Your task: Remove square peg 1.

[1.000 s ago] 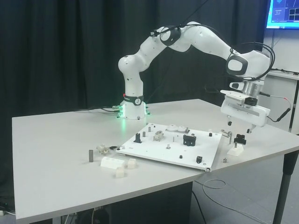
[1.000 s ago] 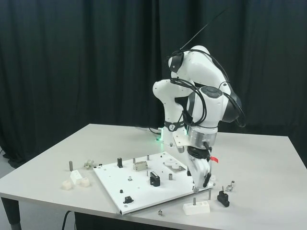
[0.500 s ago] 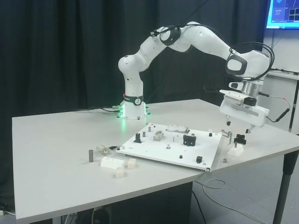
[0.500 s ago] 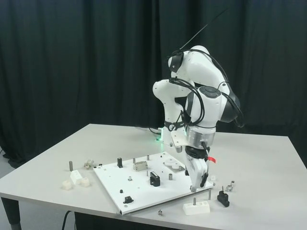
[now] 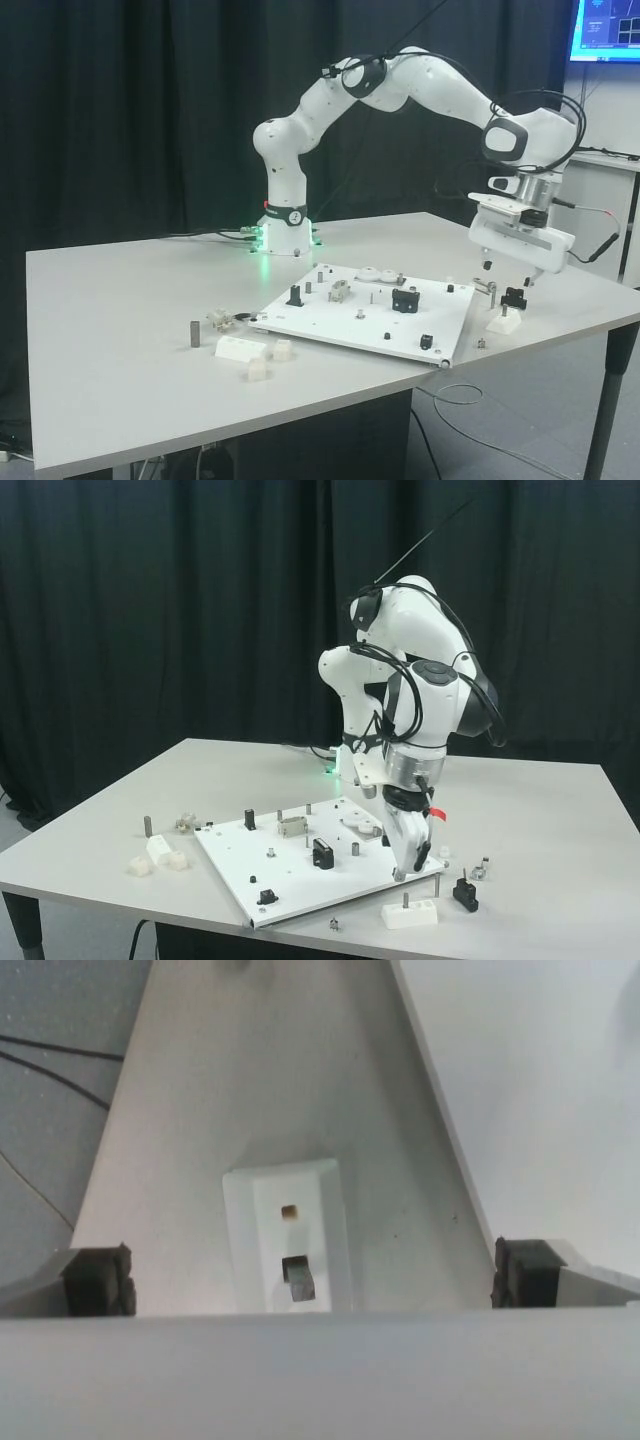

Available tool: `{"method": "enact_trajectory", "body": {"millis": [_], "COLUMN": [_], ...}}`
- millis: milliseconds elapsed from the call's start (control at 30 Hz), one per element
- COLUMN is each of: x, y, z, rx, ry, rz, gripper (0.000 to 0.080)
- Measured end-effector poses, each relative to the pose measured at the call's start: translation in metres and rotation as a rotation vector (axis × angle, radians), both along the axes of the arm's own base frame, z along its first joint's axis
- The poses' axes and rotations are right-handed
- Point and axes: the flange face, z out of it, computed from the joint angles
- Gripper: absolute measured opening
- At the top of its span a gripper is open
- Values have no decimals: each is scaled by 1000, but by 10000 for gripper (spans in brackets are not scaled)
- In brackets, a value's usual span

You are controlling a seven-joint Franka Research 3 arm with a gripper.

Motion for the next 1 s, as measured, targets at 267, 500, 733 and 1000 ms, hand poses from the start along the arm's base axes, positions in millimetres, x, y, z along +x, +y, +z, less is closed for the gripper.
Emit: {"method": "enact_trajectory", "body": {"millis": [267, 500, 733, 1000], "x": [1, 1, 2, 2], "y": [-2, -4, -5, -6], "z": [1, 1, 1, 2], "rx": [-4, -6, -7, -9], "ry": [-1, -2, -2, -1], "rz": [1, 4, 5, 13], "gripper": [800, 800, 800, 800]}}
